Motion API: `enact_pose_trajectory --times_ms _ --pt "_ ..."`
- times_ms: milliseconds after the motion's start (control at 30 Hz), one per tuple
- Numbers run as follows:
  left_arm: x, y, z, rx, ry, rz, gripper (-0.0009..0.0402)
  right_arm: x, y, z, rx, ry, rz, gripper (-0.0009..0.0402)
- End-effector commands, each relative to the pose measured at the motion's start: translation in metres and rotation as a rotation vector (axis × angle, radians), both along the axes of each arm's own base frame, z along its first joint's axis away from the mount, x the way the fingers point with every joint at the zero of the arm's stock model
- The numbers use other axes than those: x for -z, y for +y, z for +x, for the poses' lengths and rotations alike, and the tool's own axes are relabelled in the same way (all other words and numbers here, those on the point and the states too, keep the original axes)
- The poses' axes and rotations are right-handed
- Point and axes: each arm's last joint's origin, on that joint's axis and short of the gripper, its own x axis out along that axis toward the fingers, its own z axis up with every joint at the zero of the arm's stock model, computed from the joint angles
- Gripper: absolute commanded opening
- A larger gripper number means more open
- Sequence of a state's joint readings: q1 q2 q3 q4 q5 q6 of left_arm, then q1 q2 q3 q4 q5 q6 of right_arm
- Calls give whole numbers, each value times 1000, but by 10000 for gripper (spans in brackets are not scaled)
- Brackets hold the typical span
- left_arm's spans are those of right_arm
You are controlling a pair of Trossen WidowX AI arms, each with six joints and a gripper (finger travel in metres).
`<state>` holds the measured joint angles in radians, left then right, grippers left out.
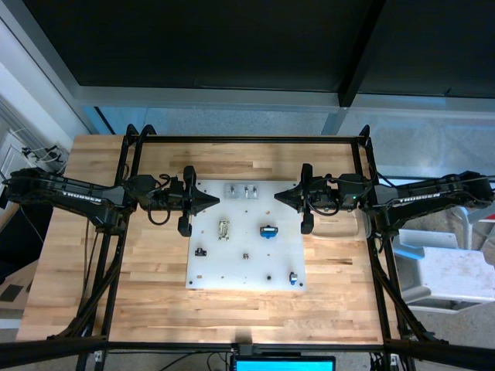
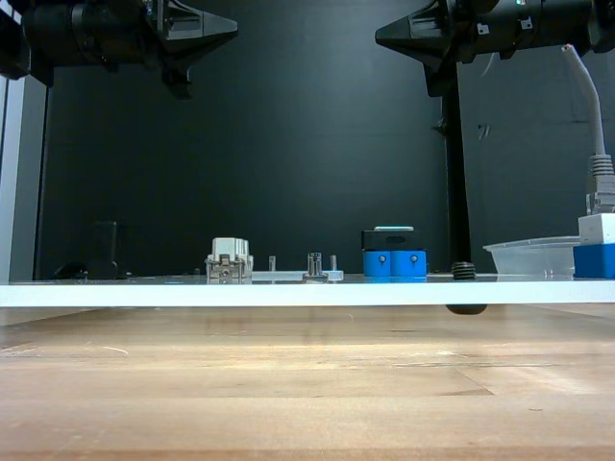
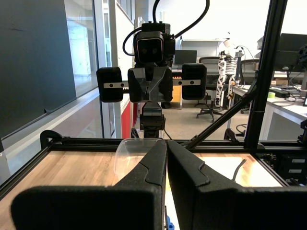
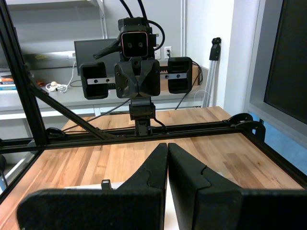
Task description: Remove the rj45 connector and place it in the container
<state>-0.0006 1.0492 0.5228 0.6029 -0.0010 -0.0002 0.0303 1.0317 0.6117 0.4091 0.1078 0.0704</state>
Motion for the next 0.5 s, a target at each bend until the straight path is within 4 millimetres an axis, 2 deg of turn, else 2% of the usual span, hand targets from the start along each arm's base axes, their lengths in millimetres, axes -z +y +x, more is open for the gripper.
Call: enact_pose_trajectory --times_ms 33,500 --pt "0 0 0 0 0 0 0 -1 1 1 -28 -12 5 0" --pt "0 0 0 0 0 0 0 4 3 0 -59 45 41 0"
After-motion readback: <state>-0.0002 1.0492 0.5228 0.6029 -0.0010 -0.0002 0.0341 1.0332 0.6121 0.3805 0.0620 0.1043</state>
